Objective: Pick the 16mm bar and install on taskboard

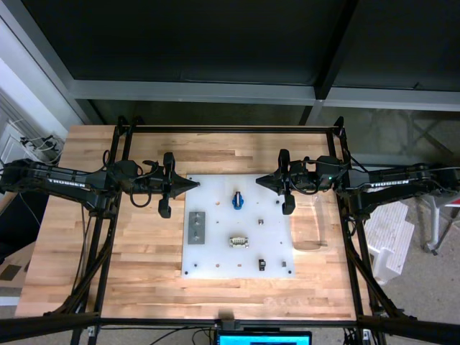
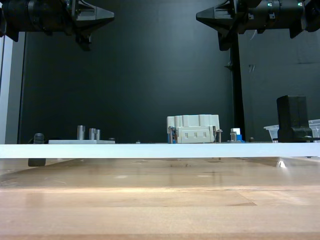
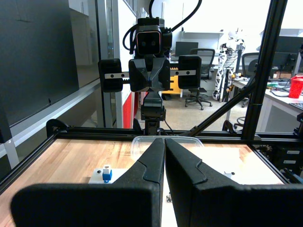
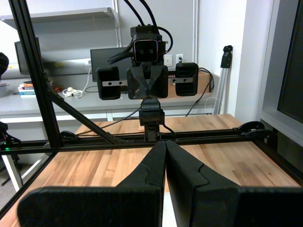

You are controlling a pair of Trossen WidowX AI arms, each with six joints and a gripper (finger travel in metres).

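The white task board (image 1: 215,259) lies mid-table. On its left part sits a grey block (image 1: 196,228) with short metal pegs (image 2: 80,132) standing upright in it; I cannot tell whether one of them is the 16mm bar. My left gripper (image 1: 195,185) hovers high over the board's far left corner, shut, with nothing between its fingers (image 3: 154,161). Facing it across a gap, my right gripper (image 1: 260,180) hangs over the board's far right part, also shut and holding nothing. Both tips (image 2: 111,18) (image 2: 198,17) are well above the board.
A blue part (image 1: 237,200), a beige connector (image 1: 238,241) and a small black part (image 1: 263,264) sit on the board. A clear plastic bin (image 1: 313,223) stands right of it. Black frame rails (image 1: 230,129) border the table.
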